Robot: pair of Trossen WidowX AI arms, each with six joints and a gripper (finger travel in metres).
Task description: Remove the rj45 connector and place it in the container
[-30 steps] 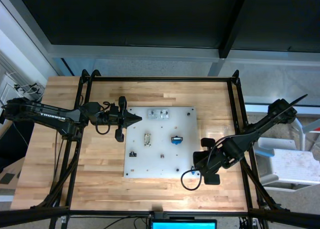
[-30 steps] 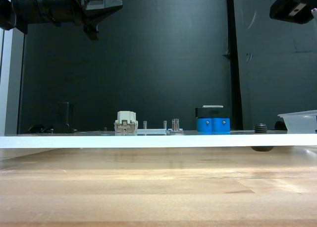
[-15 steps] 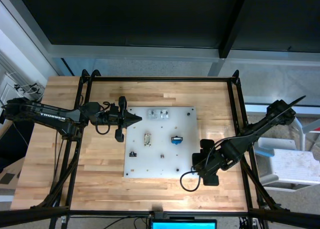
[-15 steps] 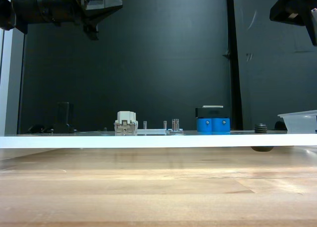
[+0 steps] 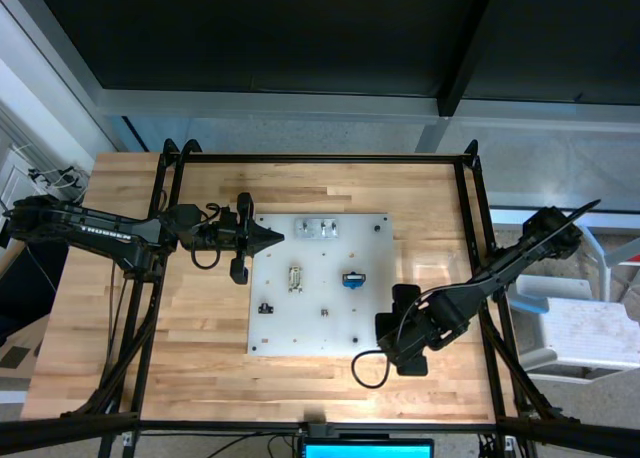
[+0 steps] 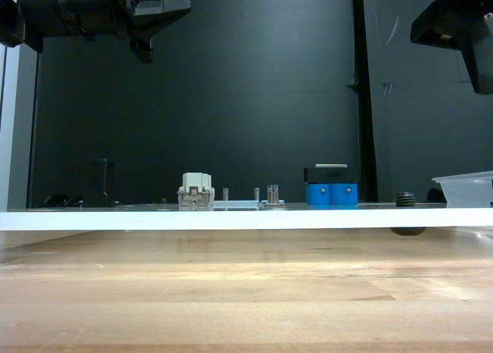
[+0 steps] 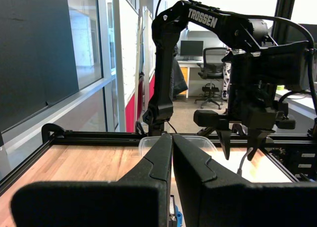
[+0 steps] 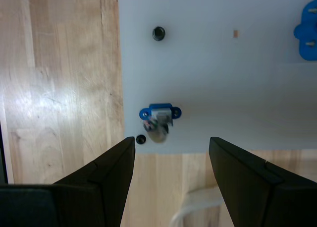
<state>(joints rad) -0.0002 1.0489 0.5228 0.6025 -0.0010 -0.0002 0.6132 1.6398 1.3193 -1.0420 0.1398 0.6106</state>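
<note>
The rj45 connector (image 8: 158, 122), a small grey plug in a blue bracket, sits near the edge of the white board (image 8: 223, 73) in the right wrist view. My right gripper (image 8: 171, 146) hangs open above it, one finger to each side, touching nothing. In the high view the right gripper (image 5: 392, 336) covers the board's near right corner and hides the connector. The container (image 6: 467, 188), a clear tub, stands at the right in the low view; the container (image 7: 205, 141) also shows past the left fingers. My left gripper (image 5: 272, 236) is shut and empty, high over the board's left edge.
The white board (image 5: 310, 323) also carries a blue block (image 5: 352, 278), a grey socket (image 5: 295, 279), a metal part (image 5: 318, 227) and small black parts. A black screw (image 8: 158, 33) lies beyond the connector. A white cable (image 8: 198, 207) runs under the right gripper. Black frame rails border the table.
The right arm has swung left and toward the table's near edge, bringing its gripper over the board's near right corner. The left arm has not moved.
</note>
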